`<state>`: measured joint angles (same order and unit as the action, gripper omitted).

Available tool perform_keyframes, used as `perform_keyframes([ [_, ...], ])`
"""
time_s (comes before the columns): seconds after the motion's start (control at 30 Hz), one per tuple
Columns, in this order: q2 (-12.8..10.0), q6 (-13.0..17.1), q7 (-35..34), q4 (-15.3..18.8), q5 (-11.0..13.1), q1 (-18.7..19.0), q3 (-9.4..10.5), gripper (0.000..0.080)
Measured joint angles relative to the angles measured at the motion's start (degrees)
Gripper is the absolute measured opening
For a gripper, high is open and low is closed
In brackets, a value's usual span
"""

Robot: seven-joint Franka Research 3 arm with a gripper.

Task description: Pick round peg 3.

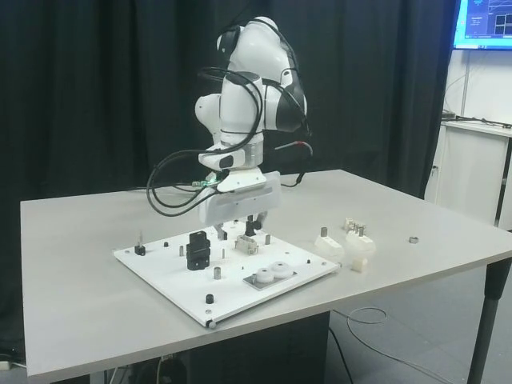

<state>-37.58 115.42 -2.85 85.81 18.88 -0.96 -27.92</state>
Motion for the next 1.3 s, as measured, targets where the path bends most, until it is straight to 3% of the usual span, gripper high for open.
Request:
perform_keyframes([
  [0.4, 0.8, -6.4, -3.0, -0.5, -0.1, 2.9, -0.3, 0.08],
  [0.77, 1.2, -10.9, -9.8, -0.1, 0.0, 8.9, 0.15, 0.08],
  [1.3, 1.8, -13.3, -23.0, 0.6, -0.1, 18.3, 4.32, 0.08],
])
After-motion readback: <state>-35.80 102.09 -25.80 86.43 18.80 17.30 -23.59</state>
